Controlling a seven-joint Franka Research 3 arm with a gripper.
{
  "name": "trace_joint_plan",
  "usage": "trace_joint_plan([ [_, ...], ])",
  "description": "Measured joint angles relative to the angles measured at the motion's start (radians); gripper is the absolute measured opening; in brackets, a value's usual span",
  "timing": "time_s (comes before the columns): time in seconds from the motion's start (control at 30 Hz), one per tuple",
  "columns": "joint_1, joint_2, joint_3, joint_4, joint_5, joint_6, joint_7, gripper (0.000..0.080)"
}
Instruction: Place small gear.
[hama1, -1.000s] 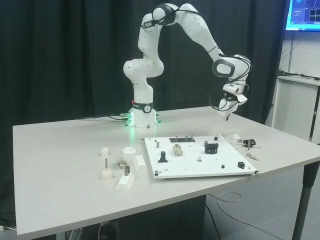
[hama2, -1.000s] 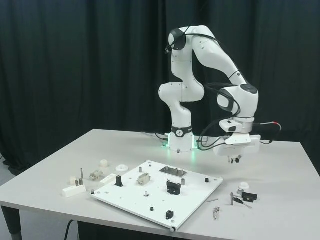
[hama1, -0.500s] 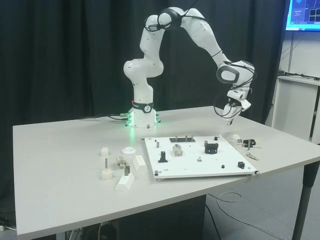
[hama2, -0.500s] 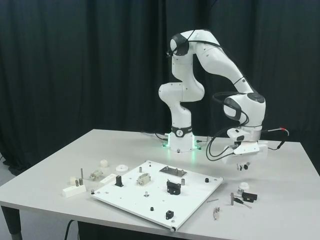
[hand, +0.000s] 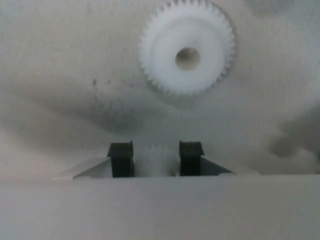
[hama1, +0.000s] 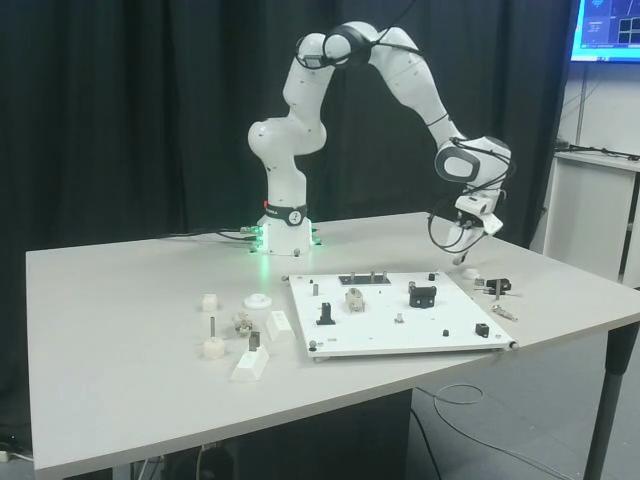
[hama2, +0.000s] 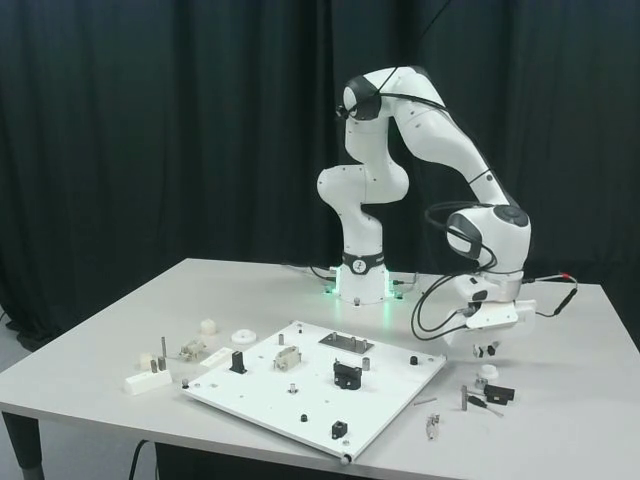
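Small gear (hand: 187, 53): white, toothed disc, round centre hole

the arm (hama2: 420, 110) is white, made of rounded, glossy links with dark grey rings at the joints. a black band circles its base column (hama1: 283, 214), and green light glows around the foot where it meets the tabletop (hama1: 120, 300). black cables loop from the wrist housing (hama2: 487, 232) and over the top joint. in the wrist view the gripper (hand: 156, 159) ends in two short, square black fingertips.
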Motion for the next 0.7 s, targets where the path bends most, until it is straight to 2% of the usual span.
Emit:
trace_joint_plan([
  [0.43,0.093,0.024,-0.086,0.034,0.0,-0.002,0.027,0.0194],
  [0.47,0.099,0.025,-0.092,0.035,0.0,-0.003,0.027,0.0444],
  [0.7,0.126,0.025,-0.119,0.045,0.0,-0.014,0.028,0.0444],
])
